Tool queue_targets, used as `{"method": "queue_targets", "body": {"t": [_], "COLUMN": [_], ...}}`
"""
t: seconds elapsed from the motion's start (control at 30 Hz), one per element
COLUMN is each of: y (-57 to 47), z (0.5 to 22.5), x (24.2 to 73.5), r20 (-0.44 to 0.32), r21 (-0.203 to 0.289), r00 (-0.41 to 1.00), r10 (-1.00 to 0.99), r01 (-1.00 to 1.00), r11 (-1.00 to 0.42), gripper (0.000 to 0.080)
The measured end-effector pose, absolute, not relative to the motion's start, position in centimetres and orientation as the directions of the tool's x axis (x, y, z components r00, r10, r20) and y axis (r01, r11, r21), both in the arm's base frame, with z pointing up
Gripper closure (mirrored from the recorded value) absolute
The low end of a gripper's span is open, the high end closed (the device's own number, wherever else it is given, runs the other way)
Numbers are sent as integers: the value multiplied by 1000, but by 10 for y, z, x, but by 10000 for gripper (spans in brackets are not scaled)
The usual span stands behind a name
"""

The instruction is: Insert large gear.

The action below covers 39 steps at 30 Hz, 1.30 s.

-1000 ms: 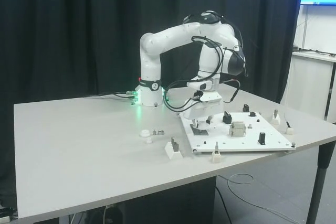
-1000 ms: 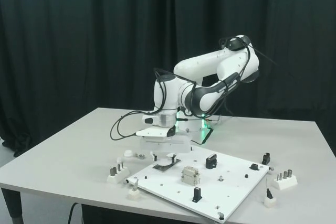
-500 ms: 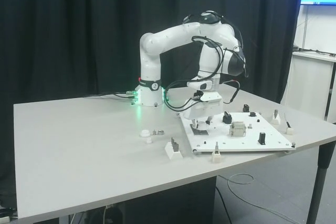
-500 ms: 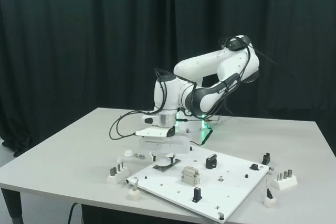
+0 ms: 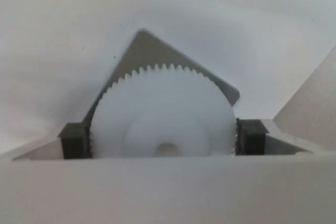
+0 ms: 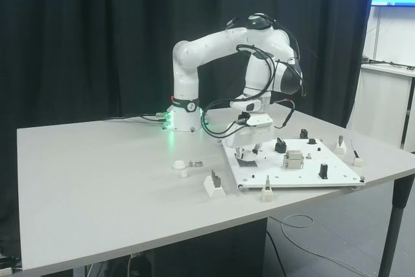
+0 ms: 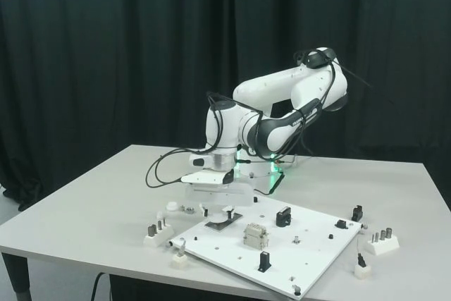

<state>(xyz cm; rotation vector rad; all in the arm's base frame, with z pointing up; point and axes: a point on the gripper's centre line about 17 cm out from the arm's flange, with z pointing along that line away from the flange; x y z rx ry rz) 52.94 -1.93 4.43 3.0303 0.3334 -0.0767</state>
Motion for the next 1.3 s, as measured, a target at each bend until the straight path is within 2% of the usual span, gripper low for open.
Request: {"method": "queue_targets", "body": {"t": [1.17,1.2,1.3], "y": [-15,-15,-15], "z": [41,41,41], "x": [527,526,525], "r20": [-63,-64,-68], "r21": [45,43,41], "r00": [962,962,962], "r10": [266,266,265], "r01": [269,269,268], "r11": [-962,-962,-963], "gripper": [209,62,62]}}
